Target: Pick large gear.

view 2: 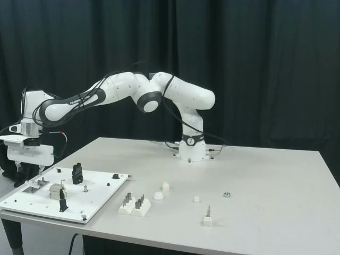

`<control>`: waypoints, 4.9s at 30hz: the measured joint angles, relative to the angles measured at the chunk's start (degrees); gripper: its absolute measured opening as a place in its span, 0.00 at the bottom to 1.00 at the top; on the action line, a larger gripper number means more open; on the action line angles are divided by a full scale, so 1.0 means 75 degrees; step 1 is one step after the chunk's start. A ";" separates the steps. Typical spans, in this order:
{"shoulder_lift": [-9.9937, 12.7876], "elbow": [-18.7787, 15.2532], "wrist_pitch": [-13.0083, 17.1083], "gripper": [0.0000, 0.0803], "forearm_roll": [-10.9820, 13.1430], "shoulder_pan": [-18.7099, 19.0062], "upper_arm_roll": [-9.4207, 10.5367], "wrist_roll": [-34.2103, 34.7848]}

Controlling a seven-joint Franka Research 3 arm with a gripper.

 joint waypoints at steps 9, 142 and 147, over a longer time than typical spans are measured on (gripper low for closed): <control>-0.0007 0.0000 -0.0013 1.00 0.0000 0.0040 -0.0067 0.0069; -0.1203 -0.3151 0.2160 1.00 0.0407 0.1149 -0.0212 0.1288; -0.1203 -0.3339 0.2767 1.00 0.0472 0.1167 -0.0031 0.1152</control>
